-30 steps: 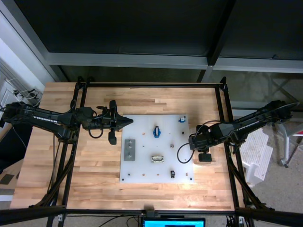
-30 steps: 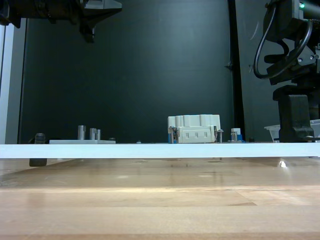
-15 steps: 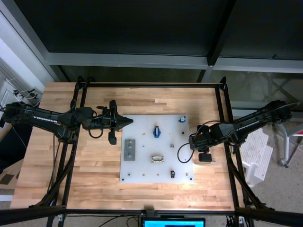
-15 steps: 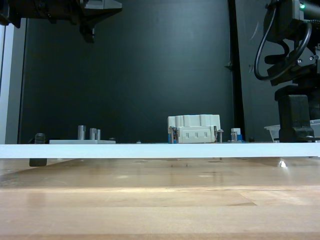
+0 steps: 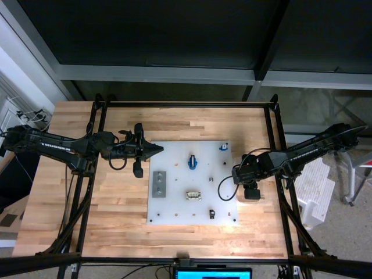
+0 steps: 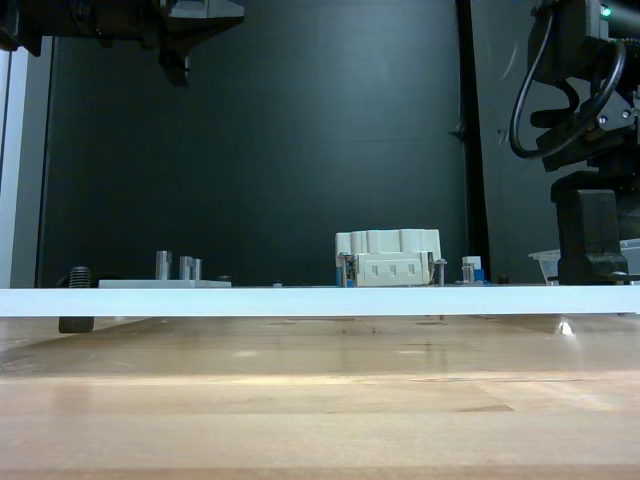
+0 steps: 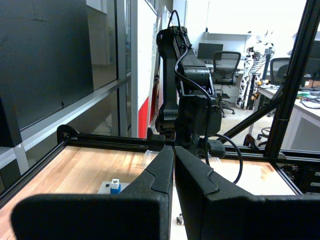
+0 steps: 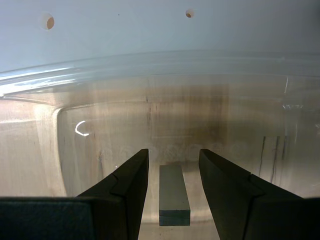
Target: Pick the 16mm bar and install on taskboard
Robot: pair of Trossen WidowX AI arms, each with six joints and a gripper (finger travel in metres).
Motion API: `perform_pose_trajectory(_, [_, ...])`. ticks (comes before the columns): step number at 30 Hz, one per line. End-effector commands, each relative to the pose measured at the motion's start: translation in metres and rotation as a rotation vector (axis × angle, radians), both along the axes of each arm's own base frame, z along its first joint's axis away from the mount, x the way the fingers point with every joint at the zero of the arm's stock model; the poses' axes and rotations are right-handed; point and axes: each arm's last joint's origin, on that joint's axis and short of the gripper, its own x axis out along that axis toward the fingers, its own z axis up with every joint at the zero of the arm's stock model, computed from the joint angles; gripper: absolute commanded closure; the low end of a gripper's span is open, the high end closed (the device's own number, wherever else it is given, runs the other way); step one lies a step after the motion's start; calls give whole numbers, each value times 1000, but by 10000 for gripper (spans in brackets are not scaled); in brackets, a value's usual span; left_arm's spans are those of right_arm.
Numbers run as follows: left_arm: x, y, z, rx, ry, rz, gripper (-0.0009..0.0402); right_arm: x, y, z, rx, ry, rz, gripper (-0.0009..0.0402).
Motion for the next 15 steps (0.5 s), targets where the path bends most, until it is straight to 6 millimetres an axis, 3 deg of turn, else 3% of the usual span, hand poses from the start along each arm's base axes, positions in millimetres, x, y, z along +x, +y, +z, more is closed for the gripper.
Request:
perform_pose_trajectory(1, [0,0,0,0,0,0,393,0,0,0,1,-2,-3,255])
perform_pose_trajectory(15, [0,0,0,0,0,0,393,0,0,0,1,-2,-4,263])
